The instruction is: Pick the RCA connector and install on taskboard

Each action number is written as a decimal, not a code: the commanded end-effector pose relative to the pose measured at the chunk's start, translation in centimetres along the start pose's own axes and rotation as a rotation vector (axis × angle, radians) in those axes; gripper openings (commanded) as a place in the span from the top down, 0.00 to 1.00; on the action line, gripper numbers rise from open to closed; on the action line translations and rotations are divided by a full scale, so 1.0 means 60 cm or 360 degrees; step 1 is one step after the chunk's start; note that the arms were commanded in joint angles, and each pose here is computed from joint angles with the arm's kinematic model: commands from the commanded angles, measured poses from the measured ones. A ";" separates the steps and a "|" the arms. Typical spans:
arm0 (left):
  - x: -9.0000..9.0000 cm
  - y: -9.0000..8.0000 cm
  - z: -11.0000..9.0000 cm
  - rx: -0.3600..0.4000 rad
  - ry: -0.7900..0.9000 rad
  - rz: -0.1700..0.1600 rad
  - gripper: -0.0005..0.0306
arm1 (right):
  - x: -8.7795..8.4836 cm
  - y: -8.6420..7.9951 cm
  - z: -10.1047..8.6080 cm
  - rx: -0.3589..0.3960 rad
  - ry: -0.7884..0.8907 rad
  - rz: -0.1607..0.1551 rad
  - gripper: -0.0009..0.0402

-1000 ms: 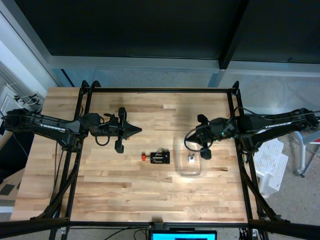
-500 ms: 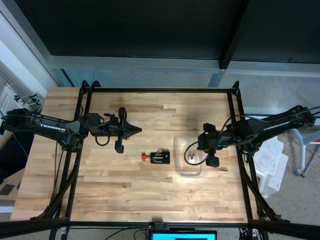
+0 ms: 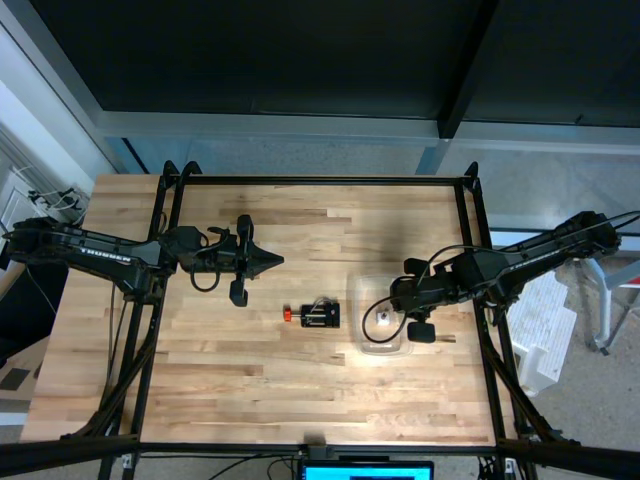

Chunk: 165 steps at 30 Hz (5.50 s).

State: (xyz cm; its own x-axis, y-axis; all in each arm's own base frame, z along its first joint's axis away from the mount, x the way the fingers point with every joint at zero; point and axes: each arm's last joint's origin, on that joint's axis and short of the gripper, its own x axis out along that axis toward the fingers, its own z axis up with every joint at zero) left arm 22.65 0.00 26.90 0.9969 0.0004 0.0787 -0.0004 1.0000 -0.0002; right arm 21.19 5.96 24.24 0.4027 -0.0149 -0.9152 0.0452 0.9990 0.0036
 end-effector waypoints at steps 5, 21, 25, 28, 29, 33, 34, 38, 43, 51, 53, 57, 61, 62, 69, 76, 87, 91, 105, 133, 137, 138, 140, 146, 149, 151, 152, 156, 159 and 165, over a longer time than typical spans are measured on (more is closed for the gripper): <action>0.000 0.000 0.000 0.0001 0.0001 0.0000 0.98 | 0.011 0.002 0.002 0.0018 0.0017 -0.0025 0.66; 0.000 0.000 0.000 0.0000 0.0001 0.0000 0.98 | 0.065 0.010 0.001 0.0033 0.0038 -0.0048 0.57; 0.000 0.000 0.000 0.0001 0.0000 0.0000 0.98 | 0.076 0.012 0.002 0.0032 0.0040 -0.0036 0.57; 0.000 0.000 0.000 0.0000 0.0000 0.0001 0.98 | 0.084 0.014 0.003 0.0017 0.0052 -0.0029 0.57; 0.000 0.000 0.000 0.0001 0.0000 0.0000 0.98 | 0.087 0.014 0.004 0.0011 0.0057 -0.0029 0.57; 0.000 0.000 0.000 0.0001 0.0001 0.0000 0.98 | 0.093 0.015 0.005 -0.0001 0.0059 -0.0032 0.57; 0.000 0.000 0.000 0.0001 0.0000 0.0000 0.98 | 0.094 0.015 0.006 -0.0012 0.0051 -0.0029 0.57; 0.000 0.000 0.000 0.0000 0.0000 0.0000 0.98 | 0.102 0.015 0.008 -0.0023 0.0055 -0.0032 0.57; 0.000 0.000 0.000 0.0001 0.0000 0.0001 0.98 | 0.116 0.016 0.010 -0.0050 0.0060 -0.0035 0.57; 0.000 0.000 0.000 0.0001 0.0000 0.0001 0.98 | 0.126 0.013 0.002 -0.0043 0.0058 -0.0036 0.57; 0.000 0.000 0.000 0.0001 0.0000 0.0000 0.98 | 0.128 0.013 0.000 -0.0042 0.0051 -0.0030 0.57; 0.000 0.000 0.000 0.0001 0.0000 0.0000 0.98 | 0.131 0.013 -0.002 -0.0042 0.0050 -0.0021 0.57; 0.000 0.000 0.000 0.0001 0.0001 0.0001 0.98 | 0.131 0.013 -0.002 -0.0042 0.0046 -0.0020 0.57; 0.000 0.000 0.000 0.0001 0.0000 0.0001 0.98 | 0.131 0.013 -0.002 -0.0042 0.0046 -0.0020 0.57; 0.000 0.000 0.000 0.0001 0.0000 0.0000 0.98 | 0.131 0.013 -0.002 -0.0042 0.0043 -0.0020 0.60; 0.000 0.000 0.000 0.0000 0.0000 0.0000 0.98 | 0.132 0.013 -0.003 -0.0042 0.0042 -0.0020 0.70; 0.000 0.000 0.000 0.0001 0.0000 0.0000 0.98 | 0.135 0.013 -0.005 -0.0041 0.0031 -0.0017 0.79; 0.000 0.000 0.000 0.0001 0.0000 0.0000 0.98 | 0.135 0.013 -0.005 -0.0040 0.0031 -0.0017 0.84; 0.000 0.000 0.000 0.0001 0.0001 0.0001 0.98 | 0.135 0.013 -0.005 -0.0040 0.0031 -0.0017 0.98; 0.000 0.000 0.000 0.0001 0.0000 0.0000 0.98 | 0.053 0.010 0.030 -0.0034 0.0033 -0.0034 0.97; 0.000 0.000 0.000 0.0001 0.0001 0.0000 0.98 | 0.034 0.011 0.043 -0.0033 0.0039 -0.0037 0.97; 0.000 0.000 0.000 0.0001 0.0001 0.0001 0.98 | 0.031 0.011 0.046 -0.0031 0.0031 -0.0035 0.97; 0.000 0.000 0.000 0.0001 0.0000 0.0000 0.98 | 0.025 0.011 0.053 -0.0024 0.0016 -0.0032 0.97; 0.000 0.000 0.000 0.0001 0.0000 0.0001 0.98 | 0.023 0.005 0.079 0.0019 -0.0001 -0.0044 0.97; 0.000 0.000 0.000 0.0001 0.0000 0.0000 0.98 | 0.027 0.005 0.095 0.0025 0.0005 -0.0051 0.97; 0.000 0.000 0.000 0.0001 0.0000 0.0000 0.98 | 0.030 0.004 0.105 0.0032 0.0000 -0.0055 0.97; 0.000 0.000 0.000 0.0000 0.0000 0.0000 0.98 | 0.032 0.004 0.110 0.0037 0.0001 -0.0057 0.97; 0.000 0.000 0.000 0.0001 0.0000 0.0000 0.98 | 0.041 0.003 0.131 0.0042 0.0003 -0.0066 0.97; 0.000 0.000 0.000 0.0001 0.0001 0.0000 0.98 | 0.049 0.004 0.147 0.0040 -0.0008 -0.0069 0.97; 0.000 0.000 0.000 0.0001 0.0000 0.0000 0.98 | 0.065 0.009 0.180 0.0051 -0.0014 -0.0072 0.97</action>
State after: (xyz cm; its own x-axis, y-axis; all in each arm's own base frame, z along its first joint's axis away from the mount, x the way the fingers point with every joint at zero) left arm 22.65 0.00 26.90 0.9969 0.0004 0.0787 -0.0004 1.0000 -0.0002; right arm 32.24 5.98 25.03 0.4070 -0.0595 -0.9115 0.0902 0.9956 -0.0248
